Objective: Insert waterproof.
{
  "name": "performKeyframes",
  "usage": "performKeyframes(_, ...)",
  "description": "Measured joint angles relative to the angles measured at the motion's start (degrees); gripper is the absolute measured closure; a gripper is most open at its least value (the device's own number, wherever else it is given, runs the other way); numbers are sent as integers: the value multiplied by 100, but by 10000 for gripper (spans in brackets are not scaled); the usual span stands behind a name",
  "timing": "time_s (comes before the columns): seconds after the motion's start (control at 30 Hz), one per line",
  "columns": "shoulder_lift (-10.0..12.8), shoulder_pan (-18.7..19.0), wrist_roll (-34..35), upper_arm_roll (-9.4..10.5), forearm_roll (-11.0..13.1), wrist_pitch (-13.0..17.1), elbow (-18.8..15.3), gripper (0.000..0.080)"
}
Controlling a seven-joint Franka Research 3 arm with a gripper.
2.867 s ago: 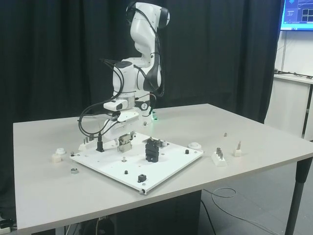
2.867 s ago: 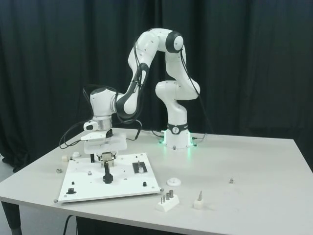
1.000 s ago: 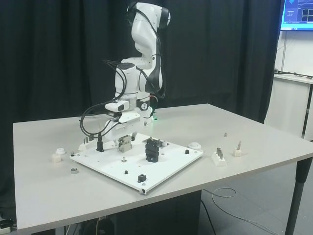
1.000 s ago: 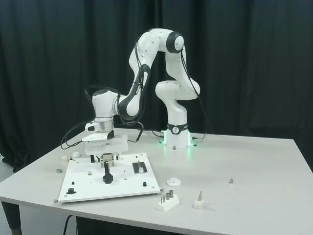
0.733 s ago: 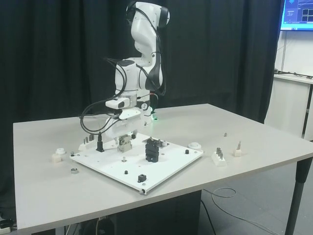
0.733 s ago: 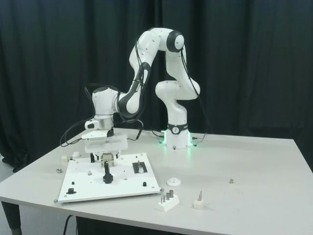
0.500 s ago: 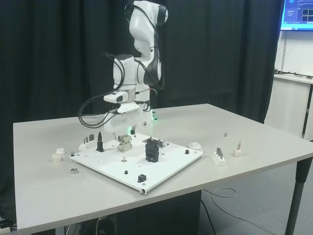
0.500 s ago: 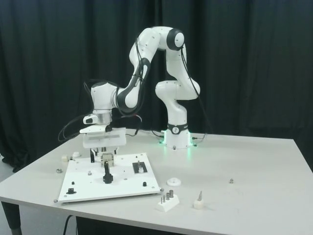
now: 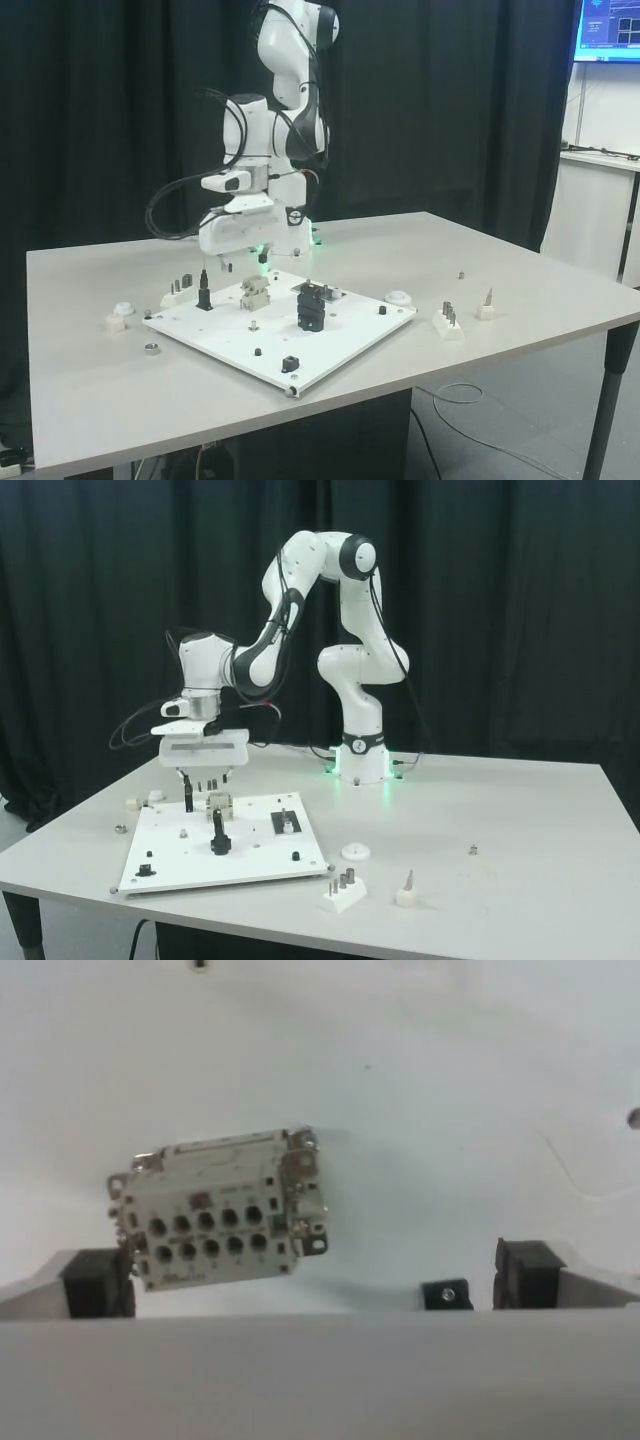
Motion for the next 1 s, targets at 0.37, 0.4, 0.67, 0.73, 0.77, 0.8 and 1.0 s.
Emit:
performKeyframes(0.37,103,-10,156,-49,-86,26,87,3)
performKeyframes(0.4,124,-11,156,-56,-87,43,92,3)
performKeyframes(0.67,305,-11,156,-78,-85,232,108,3)
performKeyframes(0.73,347,-10,165,-78,-78,287,109,3)
performKeyframes(0.77,369,-9,175,-77,-73,316,109,3)
performKeyframes(0.8,388,-7,184,-77,-67,336,110,3)
performKeyframes(1.0,479,2,208,-60,-33,404,119,3)
